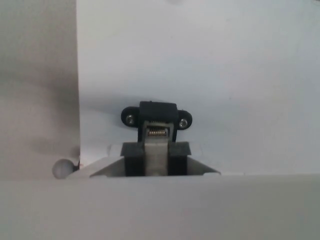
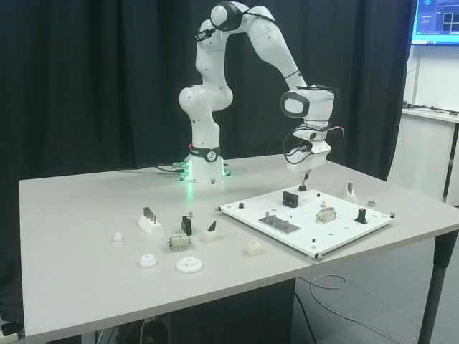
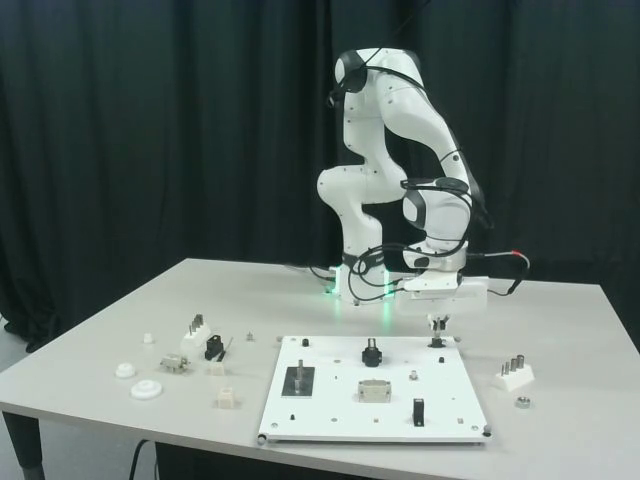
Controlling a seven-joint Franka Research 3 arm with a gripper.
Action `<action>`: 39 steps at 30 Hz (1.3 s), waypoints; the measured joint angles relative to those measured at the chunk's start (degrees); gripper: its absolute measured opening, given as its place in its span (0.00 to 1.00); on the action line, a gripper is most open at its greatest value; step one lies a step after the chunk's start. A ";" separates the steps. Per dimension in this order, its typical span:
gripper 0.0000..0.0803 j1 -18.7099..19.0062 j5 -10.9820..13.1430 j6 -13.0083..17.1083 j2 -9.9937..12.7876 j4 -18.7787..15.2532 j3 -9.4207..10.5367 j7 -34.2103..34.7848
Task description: Insert Ethernet.
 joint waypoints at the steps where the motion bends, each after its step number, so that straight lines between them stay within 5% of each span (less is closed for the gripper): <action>1: 0.11 0.00 0.00 0.00 0.00 0.00 0.00 0.00; 23: 0.11 0.00 -0.37 -0.03 -0.01 -0.03 0.12 -1.91; 39: 0.11 0.00 -0.80 -0.08 -0.03 -0.03 0.13 -11.15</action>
